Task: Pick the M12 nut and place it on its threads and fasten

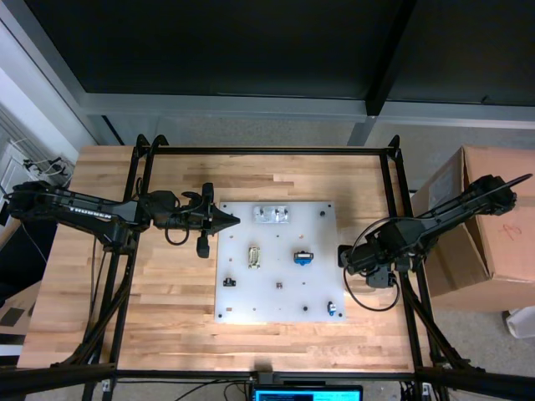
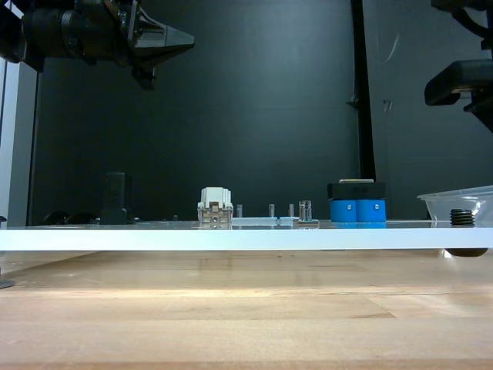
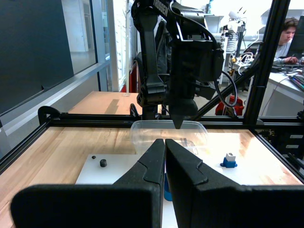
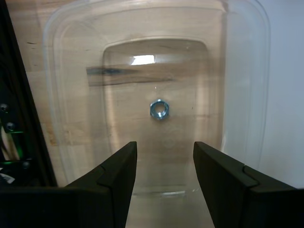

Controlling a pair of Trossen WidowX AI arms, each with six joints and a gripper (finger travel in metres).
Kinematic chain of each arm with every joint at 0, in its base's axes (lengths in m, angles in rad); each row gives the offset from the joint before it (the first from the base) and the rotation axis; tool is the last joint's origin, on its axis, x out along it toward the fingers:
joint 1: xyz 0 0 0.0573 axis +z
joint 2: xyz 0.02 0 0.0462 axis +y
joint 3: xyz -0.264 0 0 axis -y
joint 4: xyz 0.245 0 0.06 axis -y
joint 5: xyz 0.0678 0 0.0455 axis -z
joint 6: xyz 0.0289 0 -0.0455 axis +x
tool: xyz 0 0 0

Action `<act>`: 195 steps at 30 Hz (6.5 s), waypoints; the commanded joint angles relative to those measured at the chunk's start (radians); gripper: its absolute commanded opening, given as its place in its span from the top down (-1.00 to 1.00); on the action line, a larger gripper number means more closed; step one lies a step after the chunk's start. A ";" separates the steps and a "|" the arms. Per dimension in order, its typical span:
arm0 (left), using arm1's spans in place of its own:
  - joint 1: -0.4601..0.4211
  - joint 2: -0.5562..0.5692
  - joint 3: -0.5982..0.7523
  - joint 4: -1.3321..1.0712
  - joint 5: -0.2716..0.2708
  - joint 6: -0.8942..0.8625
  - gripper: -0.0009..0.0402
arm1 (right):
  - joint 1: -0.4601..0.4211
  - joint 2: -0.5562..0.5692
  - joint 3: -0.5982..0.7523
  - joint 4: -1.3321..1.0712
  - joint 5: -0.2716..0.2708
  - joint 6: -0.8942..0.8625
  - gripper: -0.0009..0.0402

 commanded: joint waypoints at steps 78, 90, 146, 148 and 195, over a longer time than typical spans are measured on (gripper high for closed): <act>0.000 0.000 0.000 0.000 0.000 0.000 0.96 | 0.027 0.080 -0.039 0.148 0.005 0.115 0.80; 0.000 0.000 0.000 0.000 0.000 0.000 0.96 | 0.042 0.228 0.262 0.016 0.016 0.165 0.80; 0.000 0.000 0.000 0.000 0.000 0.000 0.96 | 0.140 0.785 0.764 0.074 0.012 0.167 0.80; 0.000 0.000 0.000 0.000 0.000 0.000 0.96 | 0.140 0.793 0.764 0.079 0.012 0.167 0.80; 0.000 0.000 0.000 0.000 0.000 0.000 0.96 | 0.140 0.812 0.704 0.149 0.004 0.167 0.80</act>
